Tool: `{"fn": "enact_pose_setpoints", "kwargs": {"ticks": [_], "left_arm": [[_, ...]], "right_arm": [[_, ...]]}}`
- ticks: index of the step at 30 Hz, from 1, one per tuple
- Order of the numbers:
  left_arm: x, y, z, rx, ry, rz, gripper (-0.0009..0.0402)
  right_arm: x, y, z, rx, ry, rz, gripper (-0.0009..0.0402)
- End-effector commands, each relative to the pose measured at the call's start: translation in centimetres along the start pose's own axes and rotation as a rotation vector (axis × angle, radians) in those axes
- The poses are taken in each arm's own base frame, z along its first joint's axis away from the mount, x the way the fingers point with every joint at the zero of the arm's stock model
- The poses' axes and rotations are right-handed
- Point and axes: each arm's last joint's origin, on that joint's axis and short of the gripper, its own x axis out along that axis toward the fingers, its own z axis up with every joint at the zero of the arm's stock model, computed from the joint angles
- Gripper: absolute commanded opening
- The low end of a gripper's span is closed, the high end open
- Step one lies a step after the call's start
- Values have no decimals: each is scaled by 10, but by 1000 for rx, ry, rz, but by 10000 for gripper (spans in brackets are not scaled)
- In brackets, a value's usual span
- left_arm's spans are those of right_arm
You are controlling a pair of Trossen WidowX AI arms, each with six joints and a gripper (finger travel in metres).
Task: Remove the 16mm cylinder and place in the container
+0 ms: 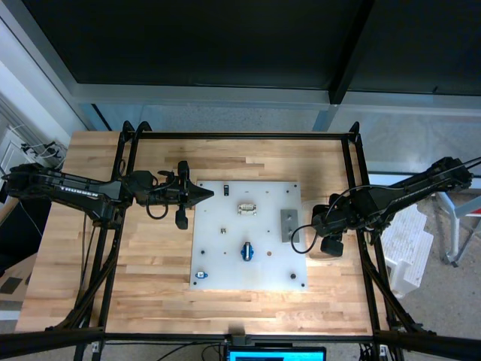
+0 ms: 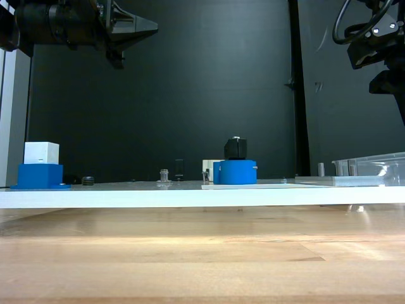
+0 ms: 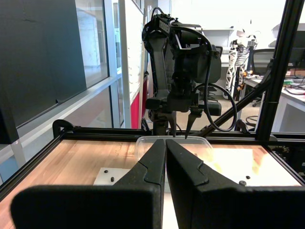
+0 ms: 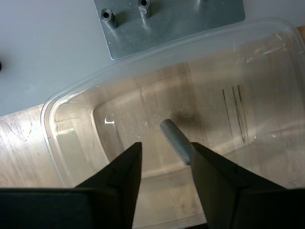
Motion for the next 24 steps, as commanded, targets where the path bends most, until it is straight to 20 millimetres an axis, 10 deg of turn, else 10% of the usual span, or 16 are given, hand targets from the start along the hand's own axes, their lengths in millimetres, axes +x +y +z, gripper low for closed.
{"fn": "enact_pose_setpoints", "kwargs": {"ticks": [1, 24], "left_arm": [[0, 0, 0, 0, 0, 0, 0], [0, 0, 0, 0, 0, 0, 0]], "right_arm": [[0, 0, 0, 0, 0, -1, 166], [-1, 1, 1, 17, -6, 4, 156]]}}
